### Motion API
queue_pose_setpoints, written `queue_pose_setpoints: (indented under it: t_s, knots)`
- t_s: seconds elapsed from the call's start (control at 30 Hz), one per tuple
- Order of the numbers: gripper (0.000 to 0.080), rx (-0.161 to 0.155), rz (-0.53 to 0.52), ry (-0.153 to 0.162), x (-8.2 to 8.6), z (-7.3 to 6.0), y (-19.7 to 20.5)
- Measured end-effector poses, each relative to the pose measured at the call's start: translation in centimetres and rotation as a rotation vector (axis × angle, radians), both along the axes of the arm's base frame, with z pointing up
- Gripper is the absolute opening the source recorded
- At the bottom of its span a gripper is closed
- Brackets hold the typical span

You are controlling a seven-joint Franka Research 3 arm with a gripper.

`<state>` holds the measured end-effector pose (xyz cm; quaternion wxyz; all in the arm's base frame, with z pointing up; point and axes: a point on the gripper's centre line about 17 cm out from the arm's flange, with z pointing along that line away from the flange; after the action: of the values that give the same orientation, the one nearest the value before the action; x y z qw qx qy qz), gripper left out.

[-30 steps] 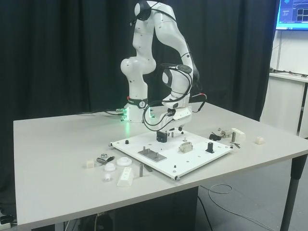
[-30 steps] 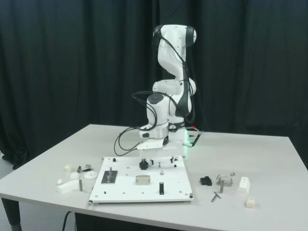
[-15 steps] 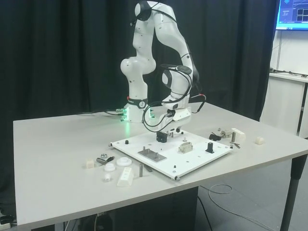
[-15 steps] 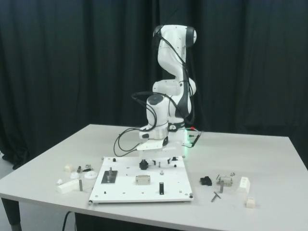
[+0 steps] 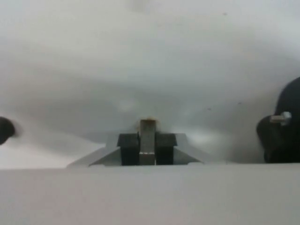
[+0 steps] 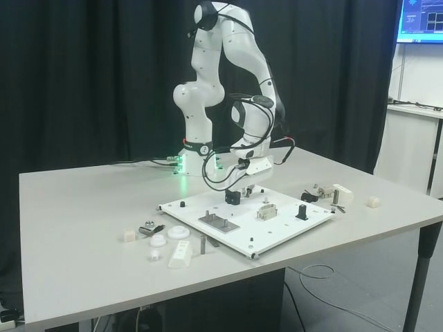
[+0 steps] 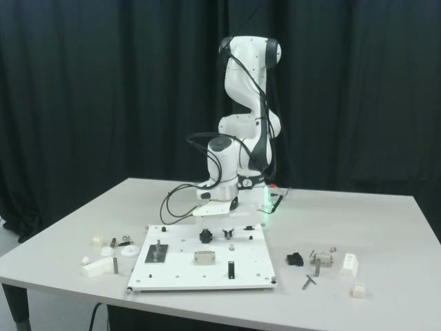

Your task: Remove square peg 2.

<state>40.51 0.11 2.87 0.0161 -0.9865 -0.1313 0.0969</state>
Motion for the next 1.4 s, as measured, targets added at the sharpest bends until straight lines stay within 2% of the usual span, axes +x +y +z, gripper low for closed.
queue_pose_setpoints:
  t_s: [0.1,0.13,1.4]
  knots:
    - [0.0312,0.000,0.002,0.000,0.00,0.00,0.00]
    - [0.0067,0.000,0.002,0.000,0.01,0.00,0.00]
    - [0.0066,0.002,-0.008,0.000,0.08,0.29,0.07]
